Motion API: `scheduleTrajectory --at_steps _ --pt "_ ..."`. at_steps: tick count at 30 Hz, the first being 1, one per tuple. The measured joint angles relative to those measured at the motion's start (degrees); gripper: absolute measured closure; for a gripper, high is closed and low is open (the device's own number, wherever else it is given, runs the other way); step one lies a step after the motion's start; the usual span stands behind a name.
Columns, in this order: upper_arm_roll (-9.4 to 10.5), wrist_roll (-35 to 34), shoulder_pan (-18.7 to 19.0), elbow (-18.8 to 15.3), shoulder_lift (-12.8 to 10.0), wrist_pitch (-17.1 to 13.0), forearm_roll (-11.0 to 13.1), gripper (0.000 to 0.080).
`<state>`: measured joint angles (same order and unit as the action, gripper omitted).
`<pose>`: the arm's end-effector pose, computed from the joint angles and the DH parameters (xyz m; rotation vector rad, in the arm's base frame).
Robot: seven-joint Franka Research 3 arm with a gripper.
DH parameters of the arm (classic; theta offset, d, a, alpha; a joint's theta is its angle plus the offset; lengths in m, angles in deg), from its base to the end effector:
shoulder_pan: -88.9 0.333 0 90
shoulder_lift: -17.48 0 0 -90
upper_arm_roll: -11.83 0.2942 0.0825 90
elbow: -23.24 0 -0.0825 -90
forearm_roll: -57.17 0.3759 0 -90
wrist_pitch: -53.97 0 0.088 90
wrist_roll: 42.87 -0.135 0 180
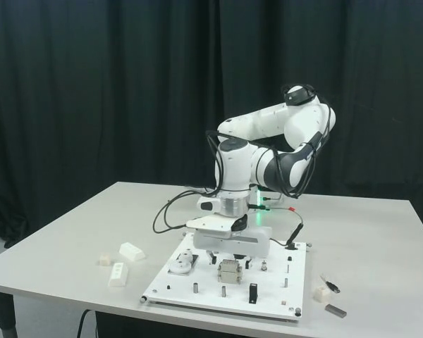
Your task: Remove waterproof.
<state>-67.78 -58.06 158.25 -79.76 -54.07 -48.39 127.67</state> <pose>0.6066 0.0722 0.2079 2.8584 -1.1673 -0.0488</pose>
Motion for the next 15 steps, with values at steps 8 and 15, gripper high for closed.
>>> scheduleTrajectory --at_steps 8,15 --pt "0.25 1.01 -0.23 -0.01 0.00 -0.05 0.00 0.0003" --pt "0.51 1.68 -0.33 0.00 0.00 -0.24 0.00 0.0003"
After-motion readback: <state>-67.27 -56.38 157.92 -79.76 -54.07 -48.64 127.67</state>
